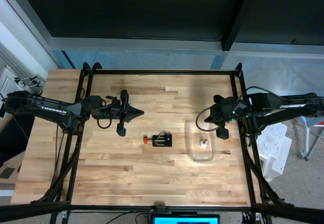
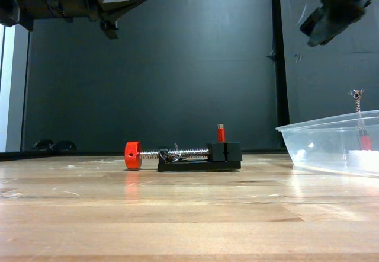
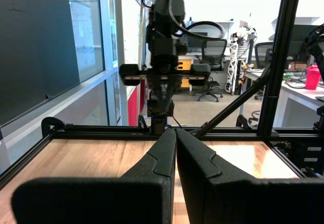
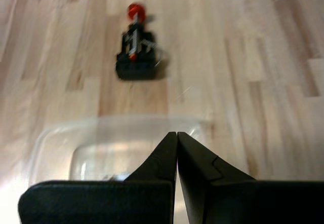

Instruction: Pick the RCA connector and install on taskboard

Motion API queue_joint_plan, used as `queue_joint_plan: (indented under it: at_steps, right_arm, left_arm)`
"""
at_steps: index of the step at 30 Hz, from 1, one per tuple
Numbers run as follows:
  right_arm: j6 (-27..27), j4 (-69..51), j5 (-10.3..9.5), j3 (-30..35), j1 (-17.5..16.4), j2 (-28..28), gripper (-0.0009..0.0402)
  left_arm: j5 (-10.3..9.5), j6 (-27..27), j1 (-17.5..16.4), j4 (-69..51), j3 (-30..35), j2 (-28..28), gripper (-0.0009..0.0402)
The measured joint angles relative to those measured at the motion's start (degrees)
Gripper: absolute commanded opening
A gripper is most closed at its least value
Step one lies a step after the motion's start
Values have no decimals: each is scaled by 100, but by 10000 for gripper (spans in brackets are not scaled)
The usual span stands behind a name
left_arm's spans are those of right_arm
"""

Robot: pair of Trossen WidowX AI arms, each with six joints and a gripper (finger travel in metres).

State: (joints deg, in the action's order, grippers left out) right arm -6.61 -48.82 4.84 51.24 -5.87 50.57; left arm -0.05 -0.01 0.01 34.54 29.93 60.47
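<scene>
A: Why right jaws closed, empty, over far edge of tray [image 1: 192, 155]?
B: Likely staging: RCA connector [image 1: 203, 143] lies inside, ungrasped; taskboard [image 1: 163, 141] at centre of surface [image 1: 101, 173]. Left jaws closed, parked high, left half.

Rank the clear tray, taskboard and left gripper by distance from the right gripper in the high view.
From the right gripper, shut and raised:
1. clear tray, directly beneath it.
2. taskboard, at mid-table.
3. left gripper, shut, raised, farthest left.
</scene>
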Motion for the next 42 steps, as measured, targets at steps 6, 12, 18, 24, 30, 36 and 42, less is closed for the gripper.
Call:
queue_joint_plan:
  at_steps: [6,12,18,24,30,36,42]
  right_arm:
    - [-400,-568,22,13,-516,7,0]
    - [-874,-1019,302,13,-1080,11,0]
    - [-1344,-1150,483,-11,-1523,39,0]
    - [-1563,-1147,758,-15,-1770,247,0]
    - [-1672,-1134,767,-17,-1862,481,24]
    - [-1871,-1021,774,-109,-1897,699,78]
    - [-2063,-529,763,-463,-1991,798,121]
  left_arm:
    - [0,0,0,0,0,-2,0]
    - [0,0,0,0,0,-2,0]
    - [2,2,0,0,0,-2,0]
    - [0,0,0,0,0,0,0]
    - [0,0,0,0,0,-2,0]
    - [2,0,0,0,2,-2,0]
    - [2,2,0,-2,0,-2,0]
